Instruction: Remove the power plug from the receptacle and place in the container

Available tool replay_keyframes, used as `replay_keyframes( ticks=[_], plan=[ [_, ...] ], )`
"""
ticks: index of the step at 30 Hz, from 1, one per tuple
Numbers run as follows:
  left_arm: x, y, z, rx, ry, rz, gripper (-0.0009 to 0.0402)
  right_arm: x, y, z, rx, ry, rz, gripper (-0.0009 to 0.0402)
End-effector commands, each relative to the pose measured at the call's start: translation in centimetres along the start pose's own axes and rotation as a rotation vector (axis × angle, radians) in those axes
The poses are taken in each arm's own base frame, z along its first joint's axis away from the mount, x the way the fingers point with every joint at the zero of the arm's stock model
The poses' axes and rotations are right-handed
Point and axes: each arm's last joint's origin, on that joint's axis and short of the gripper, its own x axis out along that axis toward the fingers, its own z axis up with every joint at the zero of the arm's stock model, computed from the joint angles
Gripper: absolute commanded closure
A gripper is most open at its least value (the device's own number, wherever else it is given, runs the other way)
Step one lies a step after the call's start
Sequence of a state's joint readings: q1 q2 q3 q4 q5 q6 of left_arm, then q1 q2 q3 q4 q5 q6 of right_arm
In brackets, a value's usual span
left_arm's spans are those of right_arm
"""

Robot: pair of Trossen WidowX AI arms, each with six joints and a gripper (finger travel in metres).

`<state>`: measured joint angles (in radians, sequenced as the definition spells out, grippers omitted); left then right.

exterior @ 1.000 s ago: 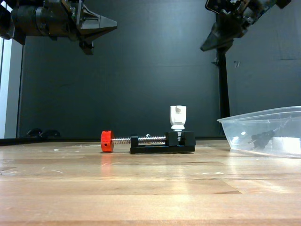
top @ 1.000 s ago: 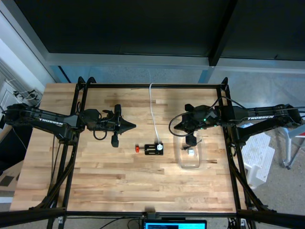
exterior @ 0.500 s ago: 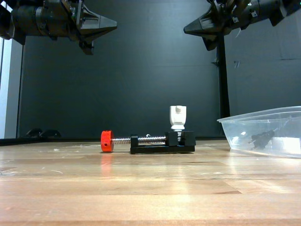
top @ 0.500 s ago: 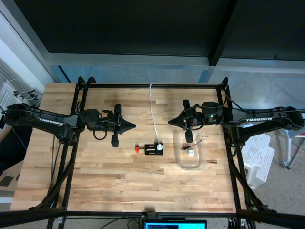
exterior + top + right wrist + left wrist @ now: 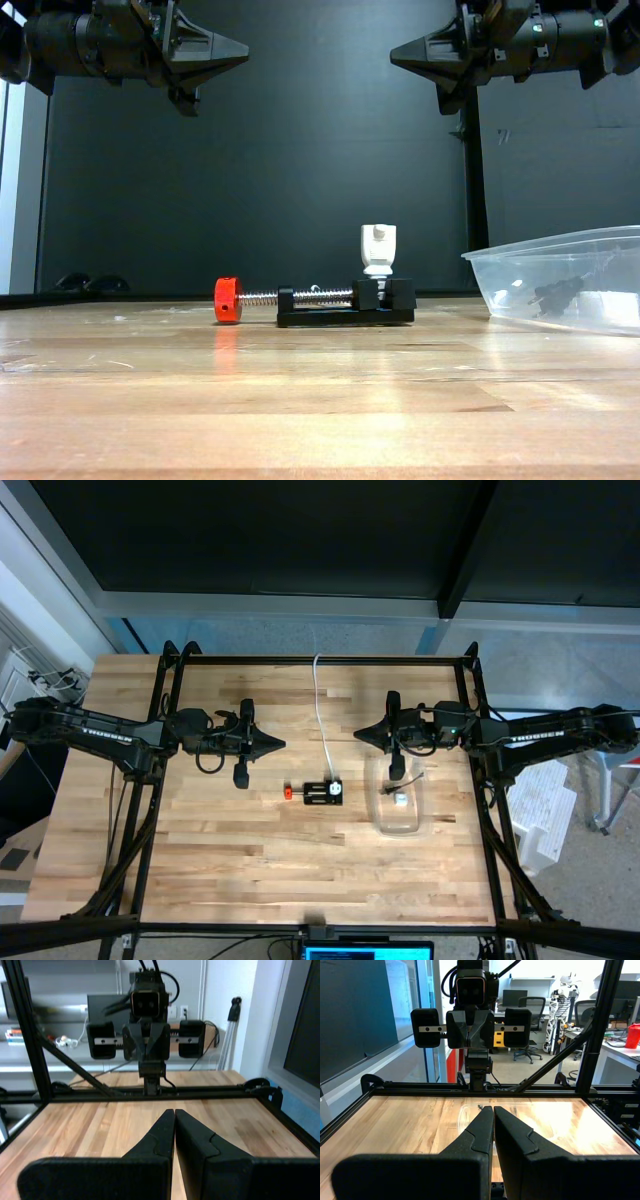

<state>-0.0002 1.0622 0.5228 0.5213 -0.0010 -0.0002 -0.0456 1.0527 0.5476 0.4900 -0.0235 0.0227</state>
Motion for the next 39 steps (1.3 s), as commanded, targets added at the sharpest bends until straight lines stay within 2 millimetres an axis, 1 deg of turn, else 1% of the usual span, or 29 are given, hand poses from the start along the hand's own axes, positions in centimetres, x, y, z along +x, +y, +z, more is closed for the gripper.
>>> replay_keyframes(
  ticks=[1,9,17,24,39],
  plan=[
    [0.00,0.00,0.00,0.000,0.000,0.000,0.0393,-0.10,0.02,-0.41,0.005,-0.001,0.006,0.0393],
    [0.00,0.00,0.00,0.000,0.000,0.000,0.0393,-0.11,0.42,-0.46,0.015,-0.016,0.016,0.0394],
    [0.00,0.00,0.00,0.000,0.000,0.000,0.0393,-0.10,0.42,-0.53,0.018,-0.008,0.014,0.0393],
    [0.00,0.01,0.00,0.000,0.000,0.000,0.0393,0.34,0.42,-0.78,0.023,-0.009,0.016,0.0393],
    [0.00,0.01,0.00,0.000,0.000,0.000,0.0393,0.34,0.50,-0.77,0.024,-0.009,0.026,0.0393]
  ],
)
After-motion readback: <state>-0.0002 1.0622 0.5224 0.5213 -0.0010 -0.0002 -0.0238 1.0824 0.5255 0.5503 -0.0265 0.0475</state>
